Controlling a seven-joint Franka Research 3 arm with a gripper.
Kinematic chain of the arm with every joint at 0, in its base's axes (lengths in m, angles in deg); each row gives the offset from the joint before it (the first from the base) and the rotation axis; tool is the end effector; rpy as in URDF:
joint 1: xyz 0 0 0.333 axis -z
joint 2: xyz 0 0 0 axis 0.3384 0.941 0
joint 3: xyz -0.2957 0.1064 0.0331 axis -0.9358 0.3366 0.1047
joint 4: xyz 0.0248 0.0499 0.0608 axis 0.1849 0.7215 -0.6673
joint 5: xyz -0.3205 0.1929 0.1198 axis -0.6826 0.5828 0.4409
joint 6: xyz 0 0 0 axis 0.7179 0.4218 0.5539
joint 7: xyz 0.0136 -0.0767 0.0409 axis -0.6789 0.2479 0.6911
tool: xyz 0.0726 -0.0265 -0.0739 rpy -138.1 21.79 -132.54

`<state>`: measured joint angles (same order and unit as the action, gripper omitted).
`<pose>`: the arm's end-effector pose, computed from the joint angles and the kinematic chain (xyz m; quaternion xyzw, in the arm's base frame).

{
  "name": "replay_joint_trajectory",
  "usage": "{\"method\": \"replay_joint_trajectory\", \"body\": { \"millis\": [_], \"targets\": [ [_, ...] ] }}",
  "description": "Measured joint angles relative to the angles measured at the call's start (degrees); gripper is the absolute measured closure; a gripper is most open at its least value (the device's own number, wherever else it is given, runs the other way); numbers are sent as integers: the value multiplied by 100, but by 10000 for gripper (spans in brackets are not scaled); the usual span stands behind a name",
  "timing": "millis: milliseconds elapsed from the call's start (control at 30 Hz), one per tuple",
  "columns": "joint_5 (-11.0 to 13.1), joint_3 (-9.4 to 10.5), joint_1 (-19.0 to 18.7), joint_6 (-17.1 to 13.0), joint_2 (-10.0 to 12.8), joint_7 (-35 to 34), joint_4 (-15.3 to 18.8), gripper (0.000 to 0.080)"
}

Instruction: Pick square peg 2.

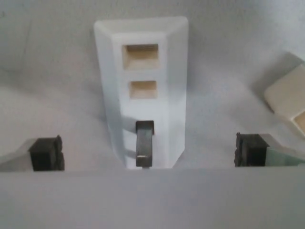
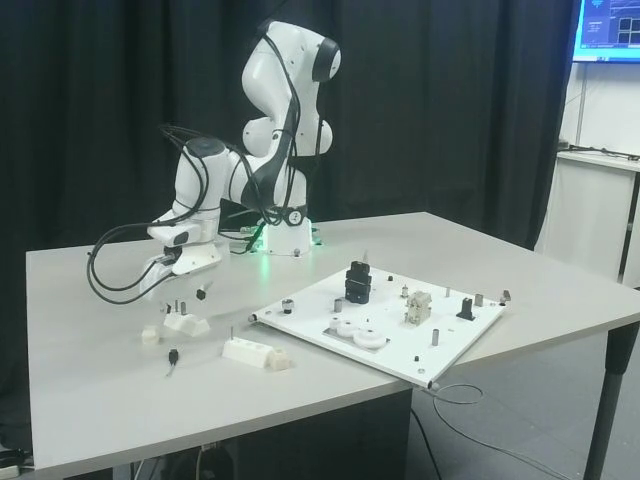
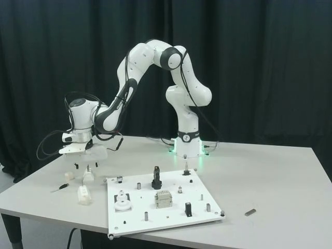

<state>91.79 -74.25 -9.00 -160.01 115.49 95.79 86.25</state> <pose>0.4434 -0.4011 0.2132 0.9793 -0.1649 -0.0966 0.0668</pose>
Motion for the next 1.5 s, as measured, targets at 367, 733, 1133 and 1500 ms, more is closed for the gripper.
{"method": "replay_joint_trajectory", "body": {
  "millis": [367,733,1133,1500],
  "targets": [
    [157,0,25,-247,62,172,130,22],
    [165,0,27,-253,99,296,131,352],
    [236,2,27,-252,98,296,125,731],
    [225,-63,-2,14,-91,296,46,728]
  ]
}}
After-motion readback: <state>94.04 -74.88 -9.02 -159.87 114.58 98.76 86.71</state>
